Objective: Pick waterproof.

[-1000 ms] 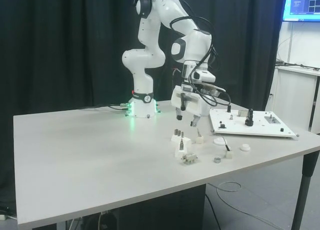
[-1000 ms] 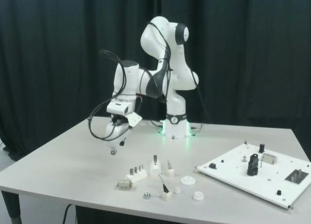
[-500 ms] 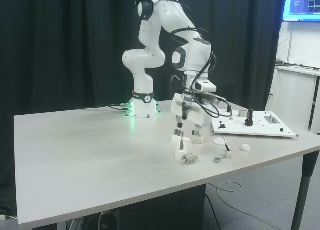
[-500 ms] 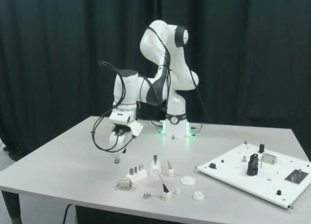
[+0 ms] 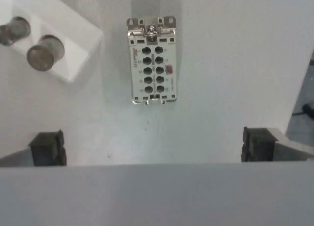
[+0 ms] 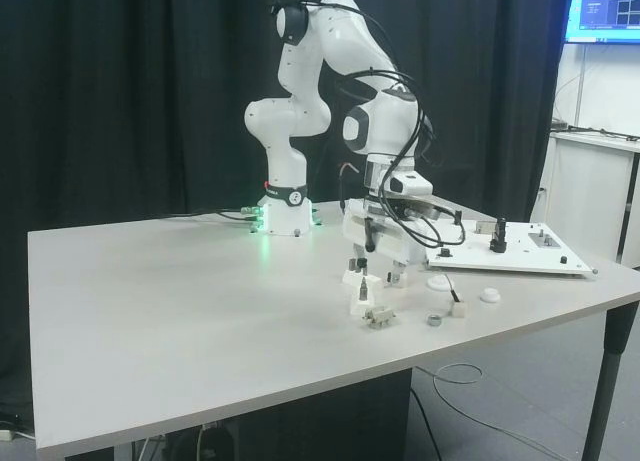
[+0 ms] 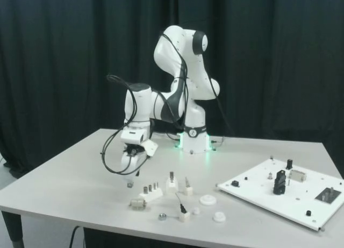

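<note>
1. White block with pegs point(image 5: 46, 44): sits on the grey tabletop point(image 5: 235, 64), just beside the target, not touching it. In the first room view the same block point(image 6: 362, 297) is next to the connector.
2. Waterproof connector point(image 5: 151, 62): lies flat on the tabletop, socket face up, two rows of holes. Wrist view puts it ahead of the fingertips, roughly centred between them, not yet between them. Also seen in the first room view point(image 6: 377, 319) and the second room view point(image 7: 138, 204), near the table's front edge.
3. Long axis: runs away from the pincer and across the line joining the two fingertips, so the jaws would likely close on its long sides.
4. Pincer point(image 5: 151, 146): spread wide, holding nothing, both black fingertips point(image 5: 47, 147) well apart and above the tabletop; also visible in the first room view point(image 6: 378, 273).
5. Judgement: next move needs a short advance over the connector, then straight down; the pegged block is the nearest thing to clip.
</note>
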Robot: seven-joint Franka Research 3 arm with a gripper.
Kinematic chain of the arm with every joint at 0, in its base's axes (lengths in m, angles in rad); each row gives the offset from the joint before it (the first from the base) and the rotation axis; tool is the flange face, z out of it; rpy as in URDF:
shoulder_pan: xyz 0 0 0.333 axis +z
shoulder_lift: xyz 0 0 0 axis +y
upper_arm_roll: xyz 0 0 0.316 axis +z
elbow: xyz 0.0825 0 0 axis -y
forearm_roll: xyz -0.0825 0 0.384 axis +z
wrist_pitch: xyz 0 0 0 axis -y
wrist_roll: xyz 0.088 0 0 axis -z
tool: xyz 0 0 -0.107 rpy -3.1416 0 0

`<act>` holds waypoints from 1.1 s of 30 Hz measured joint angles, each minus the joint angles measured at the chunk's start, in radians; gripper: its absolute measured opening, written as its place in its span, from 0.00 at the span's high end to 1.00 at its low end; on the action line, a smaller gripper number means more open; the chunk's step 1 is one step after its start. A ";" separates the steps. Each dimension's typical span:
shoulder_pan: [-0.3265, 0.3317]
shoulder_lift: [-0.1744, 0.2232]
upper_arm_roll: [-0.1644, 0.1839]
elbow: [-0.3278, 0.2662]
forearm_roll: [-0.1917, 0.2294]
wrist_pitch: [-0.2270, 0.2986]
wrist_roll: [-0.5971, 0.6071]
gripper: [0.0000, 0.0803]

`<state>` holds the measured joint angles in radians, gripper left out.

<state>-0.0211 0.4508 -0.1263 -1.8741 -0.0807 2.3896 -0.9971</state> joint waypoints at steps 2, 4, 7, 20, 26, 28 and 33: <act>0.000 0.005 0.000 0.000 0.001 0.008 -0.021 0.00; 0.000 0.011 0.000 0.000 0.002 0.017 -0.032 0.00; 0.000 0.018 0.001 0.000 0.003 0.022 -0.041 0.00; 0.002 0.047 0.003 0.009 0.030 0.023 -0.066 0.00; 0.002 0.069 0.003 0.024 0.040 0.023 -0.084 0.00; 0.002 0.076 0.003 0.029 0.042 0.023 -0.086 0.00; 0.001 0.095 0.003 0.040 0.048 0.023 -0.092 0.00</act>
<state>-0.0203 0.5457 -0.1236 -1.8343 -0.0331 2.4124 -1.0895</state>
